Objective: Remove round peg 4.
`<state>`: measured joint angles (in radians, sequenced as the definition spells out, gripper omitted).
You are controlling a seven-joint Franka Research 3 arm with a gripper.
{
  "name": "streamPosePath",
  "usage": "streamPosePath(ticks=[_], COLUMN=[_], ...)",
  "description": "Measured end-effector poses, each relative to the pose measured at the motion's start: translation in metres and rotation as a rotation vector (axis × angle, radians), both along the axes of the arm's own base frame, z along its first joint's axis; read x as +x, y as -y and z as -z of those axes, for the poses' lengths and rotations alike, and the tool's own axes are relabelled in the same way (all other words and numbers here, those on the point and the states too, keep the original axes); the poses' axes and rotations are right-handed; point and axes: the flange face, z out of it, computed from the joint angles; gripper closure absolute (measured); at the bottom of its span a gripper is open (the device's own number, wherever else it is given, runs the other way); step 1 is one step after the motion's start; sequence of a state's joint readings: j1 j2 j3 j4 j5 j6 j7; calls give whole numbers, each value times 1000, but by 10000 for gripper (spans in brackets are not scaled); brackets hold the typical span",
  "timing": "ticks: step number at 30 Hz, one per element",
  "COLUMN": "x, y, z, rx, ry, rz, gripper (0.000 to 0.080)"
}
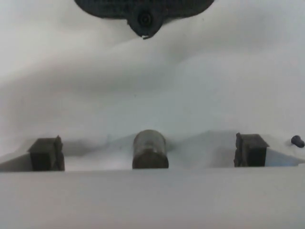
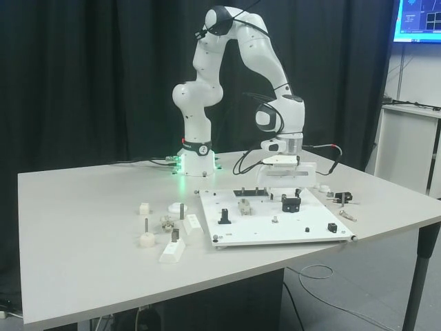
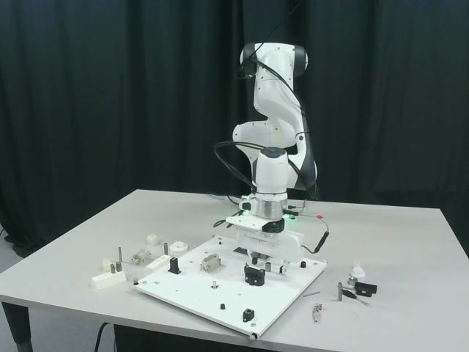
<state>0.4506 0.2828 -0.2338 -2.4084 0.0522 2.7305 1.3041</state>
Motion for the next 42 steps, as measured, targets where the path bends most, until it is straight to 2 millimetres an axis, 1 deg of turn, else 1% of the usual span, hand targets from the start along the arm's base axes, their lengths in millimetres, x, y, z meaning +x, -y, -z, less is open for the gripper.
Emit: streamPosePath(ticks=[24, 25, 29, 30, 35, 36, 42], x=[0, 0, 0, 0, 0, 0, 0], y=[0, 0, -1, -1, 1, 1, 2], z=[7, 7, 7, 7, 7, 7, 7], rx=[2, 2, 5, 6, 8, 8, 10], ry=[11, 10, 9, 9, 3, 1, 0], rz=[21, 21, 25, 26, 35, 36, 38], gripper=[3, 280, 280, 440, 440, 620, 620])
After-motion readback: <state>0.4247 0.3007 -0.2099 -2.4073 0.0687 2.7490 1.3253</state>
